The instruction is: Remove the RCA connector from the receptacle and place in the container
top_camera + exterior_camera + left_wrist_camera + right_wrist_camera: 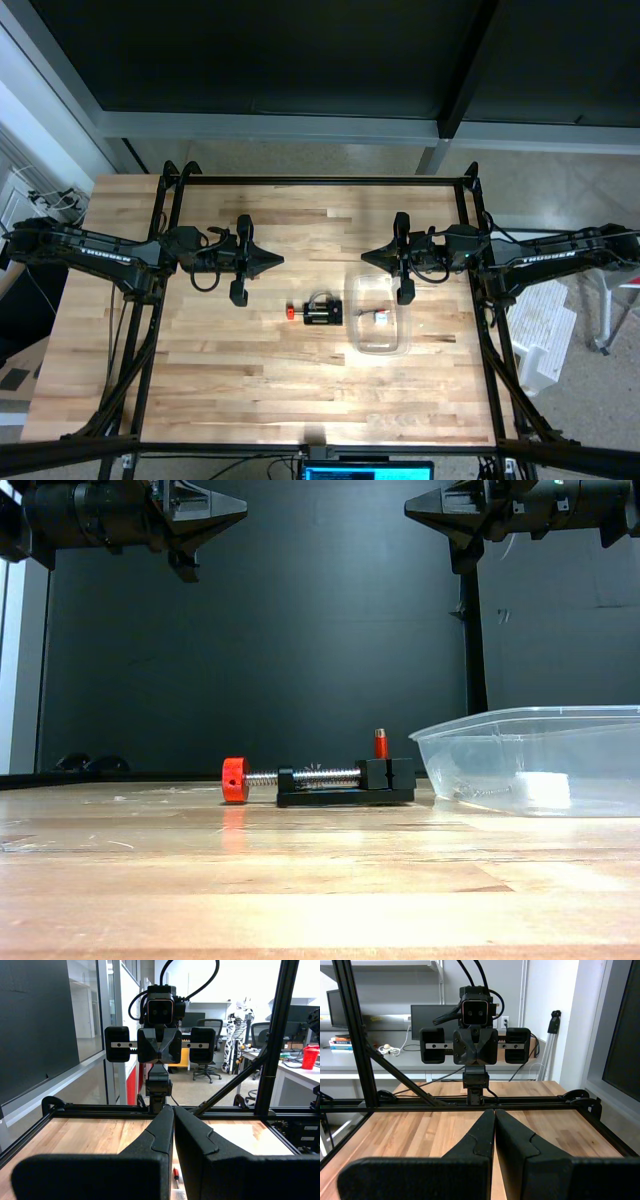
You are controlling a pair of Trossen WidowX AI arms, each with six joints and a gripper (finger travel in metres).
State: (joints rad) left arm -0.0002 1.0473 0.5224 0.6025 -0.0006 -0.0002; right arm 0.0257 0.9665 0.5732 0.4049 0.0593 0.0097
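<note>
Left gripper (278, 260) pinched closed, raised, far-left of receptacle (320, 313); right gripper (364, 257) pinched closed, raised beyond container (379, 351).

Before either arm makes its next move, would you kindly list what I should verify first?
1. Left gripper clear of the work, hanging high to the left of the receptacle: ok.
2. Right gripper clear, hanging high near the container: ok.
3. Fingers open for a grasp: not ok, both pairs are shut.
4. Receptacle lying flat on the table: ok.
5. Container upright, with its top open: ok.
6. Which piece is the plug: cannot tell. A slim red pin stands on the receptacle, and a slim dark piece lies in the container beside a white piece.
</note>
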